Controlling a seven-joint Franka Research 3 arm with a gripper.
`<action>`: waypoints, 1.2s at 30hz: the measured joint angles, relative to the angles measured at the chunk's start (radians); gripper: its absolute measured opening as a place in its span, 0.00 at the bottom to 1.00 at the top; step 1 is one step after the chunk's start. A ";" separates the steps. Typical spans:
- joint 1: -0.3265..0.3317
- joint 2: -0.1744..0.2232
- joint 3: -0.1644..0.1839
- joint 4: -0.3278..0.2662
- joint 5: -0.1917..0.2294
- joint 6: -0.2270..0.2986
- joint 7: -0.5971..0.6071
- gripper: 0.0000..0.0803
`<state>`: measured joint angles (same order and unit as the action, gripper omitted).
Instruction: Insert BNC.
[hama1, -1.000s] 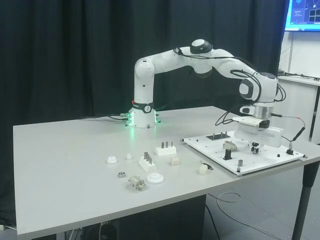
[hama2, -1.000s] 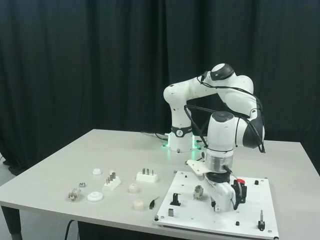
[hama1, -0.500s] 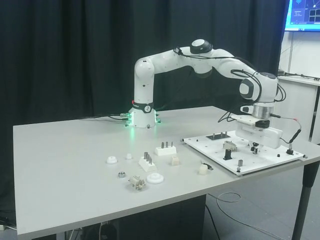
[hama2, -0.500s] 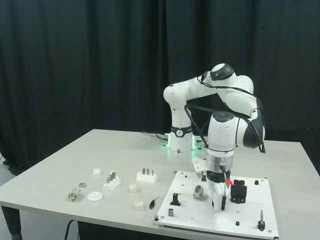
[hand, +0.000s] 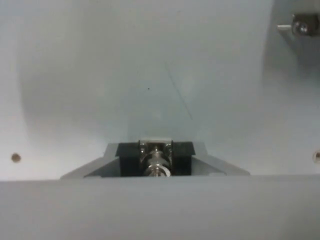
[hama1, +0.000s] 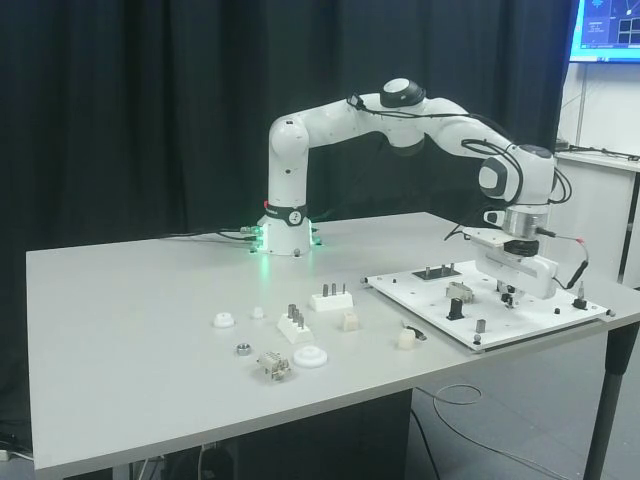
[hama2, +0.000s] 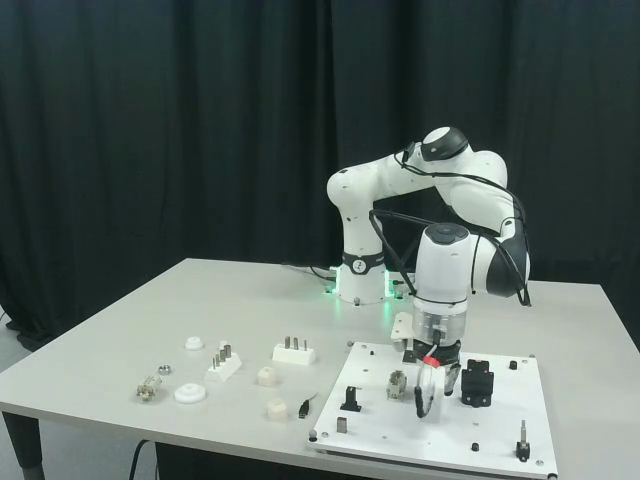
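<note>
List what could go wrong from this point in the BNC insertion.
1. The BNC connector sits at the edge of the wrist view, so alignment with its mate is hard to confirm; a tilted approach could jam.
2. The gripper hangs low over the white board, close to the black block; a sideways correction might knock it.

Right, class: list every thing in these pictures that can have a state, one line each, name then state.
gripper: low over the white board, fingers pointing down
BNC connector: standing in its black mount
white board: flat on the grey table
arm base light: lit green
wall screen: switched on
loose parts: lying untouched on the table
</note>
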<state>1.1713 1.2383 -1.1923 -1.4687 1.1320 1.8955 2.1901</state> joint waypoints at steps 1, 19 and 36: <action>0.001 0.000 -0.001 -0.001 0.000 0.000 0.011 0.16; 0.017 0.000 -0.010 -0.034 0.045 0.016 0.152 0.16; 0.053 0.003 -0.031 -0.102 0.133 0.048 0.238 0.16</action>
<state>1.2244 1.2416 -1.2230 -1.5703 1.2652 1.9434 2.4277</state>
